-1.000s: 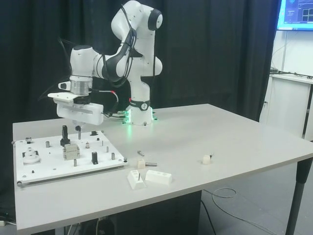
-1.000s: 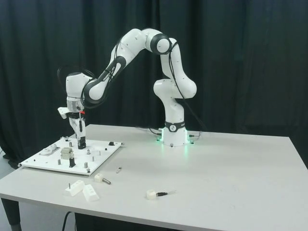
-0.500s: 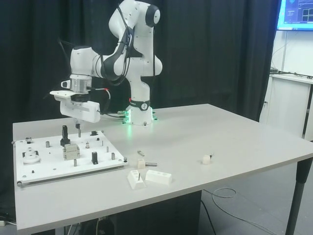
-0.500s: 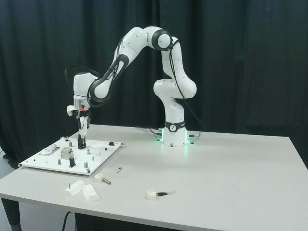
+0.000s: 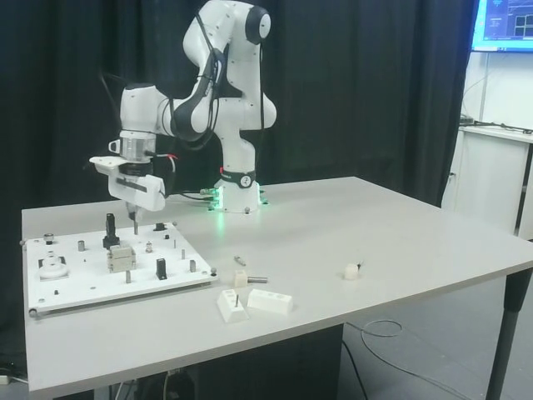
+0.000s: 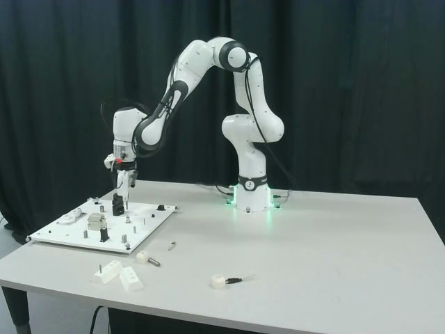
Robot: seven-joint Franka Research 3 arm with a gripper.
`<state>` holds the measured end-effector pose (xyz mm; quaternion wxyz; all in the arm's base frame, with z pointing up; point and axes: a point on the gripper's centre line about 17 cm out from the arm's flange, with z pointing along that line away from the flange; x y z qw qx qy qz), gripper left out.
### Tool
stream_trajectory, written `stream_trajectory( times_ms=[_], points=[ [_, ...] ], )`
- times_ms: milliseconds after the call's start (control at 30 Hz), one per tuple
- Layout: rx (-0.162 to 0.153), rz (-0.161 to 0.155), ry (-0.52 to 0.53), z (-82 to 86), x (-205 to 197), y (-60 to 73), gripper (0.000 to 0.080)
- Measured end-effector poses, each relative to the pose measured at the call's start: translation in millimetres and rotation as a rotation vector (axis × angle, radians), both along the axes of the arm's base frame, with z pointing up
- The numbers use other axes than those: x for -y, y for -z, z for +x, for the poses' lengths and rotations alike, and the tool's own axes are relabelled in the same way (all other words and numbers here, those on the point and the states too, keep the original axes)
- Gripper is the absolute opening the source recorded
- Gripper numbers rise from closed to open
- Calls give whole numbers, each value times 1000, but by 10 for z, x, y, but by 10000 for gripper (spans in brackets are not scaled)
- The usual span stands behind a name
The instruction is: Insert square peg 2.
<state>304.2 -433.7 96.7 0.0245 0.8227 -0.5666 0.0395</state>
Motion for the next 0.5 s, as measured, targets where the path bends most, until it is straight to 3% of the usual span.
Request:
stream_trajectory(
  times_ms=[500],
  points=[
    [-15,24,97,-225,-65,116,67]
  ],
)
